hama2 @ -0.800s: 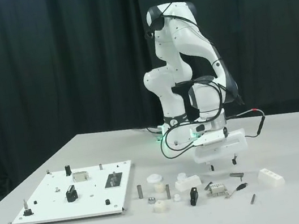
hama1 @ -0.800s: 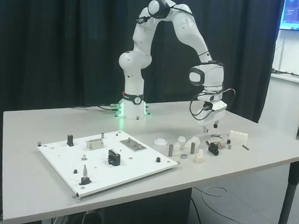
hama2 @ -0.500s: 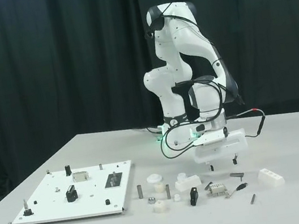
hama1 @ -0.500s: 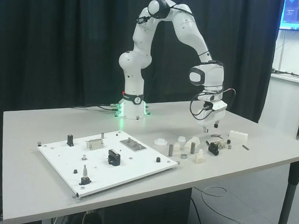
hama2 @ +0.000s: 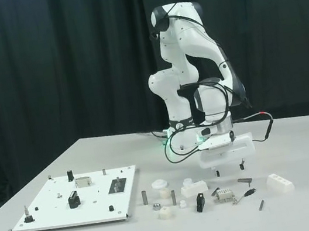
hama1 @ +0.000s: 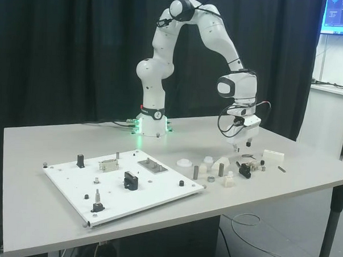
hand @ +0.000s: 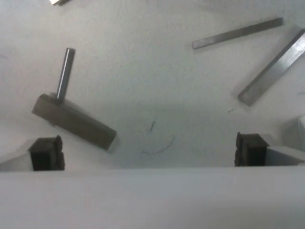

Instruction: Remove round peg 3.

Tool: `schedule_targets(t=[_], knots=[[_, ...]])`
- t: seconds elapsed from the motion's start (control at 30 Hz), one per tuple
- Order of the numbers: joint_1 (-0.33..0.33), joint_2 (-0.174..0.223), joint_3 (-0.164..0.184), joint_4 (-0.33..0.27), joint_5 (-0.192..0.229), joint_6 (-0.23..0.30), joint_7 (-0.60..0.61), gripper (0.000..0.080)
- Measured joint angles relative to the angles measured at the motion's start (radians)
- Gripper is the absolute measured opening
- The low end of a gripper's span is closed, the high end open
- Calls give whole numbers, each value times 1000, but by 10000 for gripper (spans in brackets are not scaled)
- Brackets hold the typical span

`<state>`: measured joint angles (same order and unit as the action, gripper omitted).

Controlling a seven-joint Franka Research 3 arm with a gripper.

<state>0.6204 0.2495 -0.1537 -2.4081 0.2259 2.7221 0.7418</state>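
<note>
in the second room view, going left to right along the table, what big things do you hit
white board → upright grey peg → white round part → black clip → gripper, hanging open above the table → white block.

A white robot arm (hama1: pixel 189 55) stands on a grey tabletop (hama1: pixel 46 140), bending over with its tool (hama1: pixel 241 144) hanging above scattered small parts (hama1: pixel 226 168). A white board (hama1: pixel 121 180) carrying pegs and fixtures lies near the front edge, well apart from the tool.
</note>
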Motion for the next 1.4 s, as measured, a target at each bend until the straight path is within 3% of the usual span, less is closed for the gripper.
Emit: schedule_targets(t=[0.77,1.1,1.4], knots=[[-41,0,-26,20,-4,2,-54,800],[-56,-4,-76,25,-13,-9,-107,800],[-82,-34,-154,24,-84,-100,-151,800]])
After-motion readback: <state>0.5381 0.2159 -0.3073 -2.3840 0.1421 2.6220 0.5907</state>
